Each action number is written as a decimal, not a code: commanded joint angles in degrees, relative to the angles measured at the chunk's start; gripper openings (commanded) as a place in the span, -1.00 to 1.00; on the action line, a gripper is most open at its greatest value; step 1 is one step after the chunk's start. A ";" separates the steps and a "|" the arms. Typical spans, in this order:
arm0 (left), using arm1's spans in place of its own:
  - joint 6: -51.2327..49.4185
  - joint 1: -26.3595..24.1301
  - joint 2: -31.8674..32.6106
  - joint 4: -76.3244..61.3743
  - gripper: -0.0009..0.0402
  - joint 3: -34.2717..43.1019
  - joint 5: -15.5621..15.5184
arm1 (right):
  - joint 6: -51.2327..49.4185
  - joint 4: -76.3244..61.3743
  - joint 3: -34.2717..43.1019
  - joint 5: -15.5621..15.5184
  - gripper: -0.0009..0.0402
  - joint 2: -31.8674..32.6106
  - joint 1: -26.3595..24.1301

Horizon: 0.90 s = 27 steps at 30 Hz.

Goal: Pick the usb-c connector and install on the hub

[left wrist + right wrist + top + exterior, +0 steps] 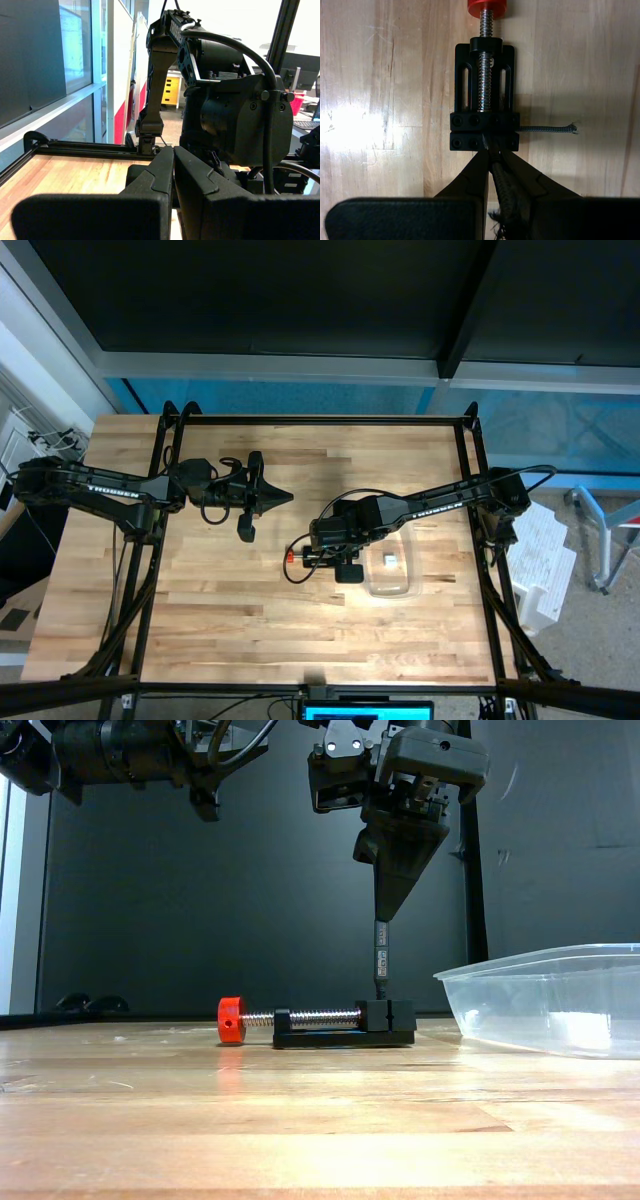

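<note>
Low view shows the right claw [384,910] clenched on the usb-c connector [381,960]. The connector hangs upright with its lower end at the top of the black vise [345,1020], which sits on the counter [300,1120] just left of the clear tray [560,995]; whether the tip has entered anything cannot be told, and the hub itself is not made out. Left claw [173,156] is clenched on nothing, raised to the left and farther off, well apart from the vise. Judgement: the insertion step is in hand, and the next move calls for a straight, aligned downward press before release.
</note>
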 commanded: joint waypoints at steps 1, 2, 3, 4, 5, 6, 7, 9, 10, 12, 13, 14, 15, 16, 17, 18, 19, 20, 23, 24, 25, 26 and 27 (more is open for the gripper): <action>0.00 0.00 0.00 0.02 -0.96 0.00 0.00 | -0.02 -0.02 -0.20 -0.09 -0.96 0.02 0.07; 0.00 0.02 0.00 0.02 -0.96 0.00 0.00 | 0.00 0.02 -0.20 -0.09 -0.96 -0.02 0.09; 0.00 0.02 0.00 0.02 -0.96 0.00 0.00 | 0.00 0.00 -0.20 -0.11 -0.96 -0.35 0.13; 0.00 0.00 0.00 0.02 -0.96 0.00 0.00 | 0.00 0.09 -0.17 -0.13 -0.96 -0.42 0.13; 0.00 0.02 0.00 0.02 -0.96 0.00 0.00 | -0.02 0.07 -0.15 -0.09 -0.96 -0.59 0.13; 0.00 0.00 0.00 0.02 -0.96 0.00 0.00 | 0.00 0.09 -0.15 -0.09 -0.96 -0.81 0.13; 0.00 0.02 0.00 0.02 -0.96 0.00 0.00 | 0.00 0.11 -0.15 -0.07 -0.96 -0.96 0.15; 0.00 0.00 0.00 0.02 -0.96 0.00 0.00 | 0.02 0.09 -0.15 -0.04 -0.95 -1.31 0.20; 0.00 0.02 0.00 0.02 -0.96 0.00 0.00 | 0.02 0.11 -0.15 -0.04 -0.95 -1.46 0.22; 0.00 0.02 0.00 0.02 -0.96 0.00 0.00 | 0.02 0.13 -0.15 -0.04 -0.91 -1.84 0.24; 0.00 0.02 0.00 0.02 -0.96 0.00 0.00 | 0.00 0.26 -0.15 -0.04 -0.87 -1.92 0.22; 0.00 0.00 0.00 0.02 -0.96 0.00 0.00 | 0.00 0.50 -0.15 -0.02 -0.82 -1.99 0.24; 0.00 0.02 0.00 0.02 -0.96 0.00 0.00 | -0.02 0.74 -0.17 -0.02 -0.77 -2.29 0.22; 0.00 0.00 0.00 0.02 -0.96 0.00 0.00 | -0.02 1.11 -0.17 -0.02 -0.70 -2.43 0.24; 0.00 0.02 0.00 0.02 -0.96 0.00 0.00 | -0.02 1.40 -0.17 0.00 -0.63 -2.73 0.24; 0.00 0.02 0.00 0.02 -0.96 0.00 0.00 | 0.00 1.68 -0.17 0.00 -0.56 -2.95 0.22; 0.00 0.00 0.00 0.02 -0.96 0.00 0.00 | 0.04 1.79 -0.17 0.02 -0.48 -3.26 0.24; 0.00 0.02 0.00 0.02 -0.96 0.00 0.00 | 0.04 1.81 -0.17 0.02 -0.41 -3.54 0.22; 0.00 0.00 0.00 0.02 -0.96 0.00 0.00 | 0.04 1.73 -0.22 0.02 -0.22 -4.85 0.28; 0.00 0.00 0.00 0.02 -0.96 0.00 0.00 | 0.04 1.75 -0.26 0.00 -0.17 -5.31 0.28; 0.00 0.02 0.00 0.02 -0.96 0.00 0.00 | 0.00 1.73 -0.42 -0.04 -0.12 -5.90 0.35; 0.00 0.00 0.00 0.02 -0.96 0.00 0.00 | -0.07 1.73 -0.68 -0.13 -0.07 -6.58 0.39; 0.00 0.02 0.00 0.00 -0.96 0.00 0.00 | -0.17 1.75 -1.16 -0.17 -0.04 -7.54 0.57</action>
